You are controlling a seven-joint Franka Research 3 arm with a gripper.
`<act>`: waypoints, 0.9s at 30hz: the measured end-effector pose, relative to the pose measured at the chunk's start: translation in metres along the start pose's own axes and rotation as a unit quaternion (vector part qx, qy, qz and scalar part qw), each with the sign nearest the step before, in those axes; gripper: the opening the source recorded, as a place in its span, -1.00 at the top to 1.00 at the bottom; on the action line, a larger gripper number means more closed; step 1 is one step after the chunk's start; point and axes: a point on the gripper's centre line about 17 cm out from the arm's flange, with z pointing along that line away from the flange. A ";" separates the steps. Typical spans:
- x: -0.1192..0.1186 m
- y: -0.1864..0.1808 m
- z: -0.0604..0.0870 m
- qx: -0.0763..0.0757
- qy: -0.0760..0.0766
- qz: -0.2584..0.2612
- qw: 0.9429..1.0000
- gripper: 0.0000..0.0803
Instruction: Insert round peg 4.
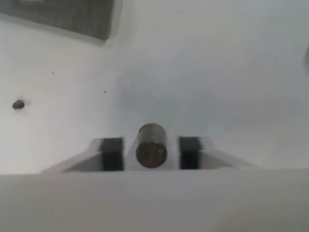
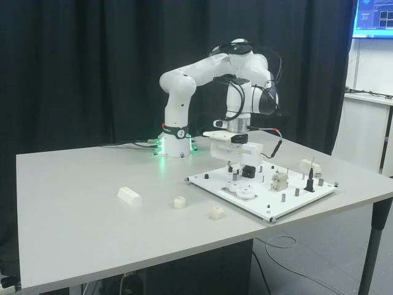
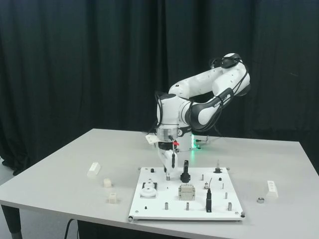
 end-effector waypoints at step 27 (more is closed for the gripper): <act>0.022 0.002 -0.070 -0.010 0.009 0.019 1.000 -0.99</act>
